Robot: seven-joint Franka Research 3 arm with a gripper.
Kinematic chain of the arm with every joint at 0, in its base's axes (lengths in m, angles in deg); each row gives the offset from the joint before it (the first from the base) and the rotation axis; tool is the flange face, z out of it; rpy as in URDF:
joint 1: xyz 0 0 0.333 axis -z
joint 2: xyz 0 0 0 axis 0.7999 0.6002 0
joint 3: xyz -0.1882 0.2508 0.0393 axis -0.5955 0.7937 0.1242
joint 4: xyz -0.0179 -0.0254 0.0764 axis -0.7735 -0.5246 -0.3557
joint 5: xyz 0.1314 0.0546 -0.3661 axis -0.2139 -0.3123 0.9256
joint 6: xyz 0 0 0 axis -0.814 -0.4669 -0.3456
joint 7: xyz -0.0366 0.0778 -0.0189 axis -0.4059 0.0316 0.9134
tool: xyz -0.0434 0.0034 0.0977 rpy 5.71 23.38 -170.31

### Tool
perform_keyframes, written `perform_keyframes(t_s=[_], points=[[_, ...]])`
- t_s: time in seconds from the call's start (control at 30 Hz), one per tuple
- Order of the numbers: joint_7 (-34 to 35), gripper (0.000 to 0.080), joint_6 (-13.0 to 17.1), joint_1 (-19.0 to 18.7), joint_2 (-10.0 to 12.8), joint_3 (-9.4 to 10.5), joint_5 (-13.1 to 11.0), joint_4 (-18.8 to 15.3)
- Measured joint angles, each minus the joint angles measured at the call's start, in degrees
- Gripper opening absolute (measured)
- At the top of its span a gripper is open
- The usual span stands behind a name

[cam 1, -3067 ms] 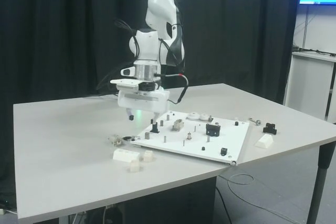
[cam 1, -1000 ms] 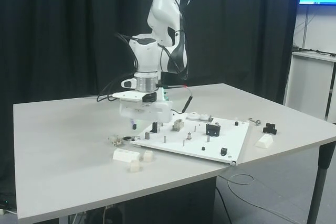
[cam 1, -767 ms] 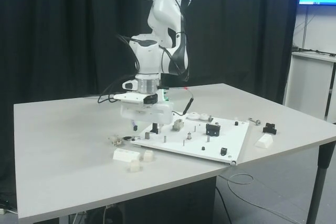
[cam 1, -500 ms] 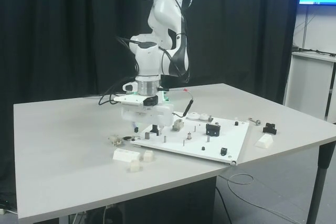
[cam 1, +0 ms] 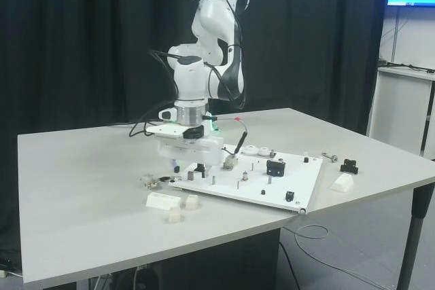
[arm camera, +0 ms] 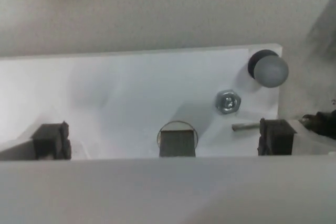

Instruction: Remove square peg 4.

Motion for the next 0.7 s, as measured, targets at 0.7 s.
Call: perform_keyframes(t_s=[0.7], points=[[2.6,0.0687,0.0,0.0,1.0,0.68,0.0,0.0]])
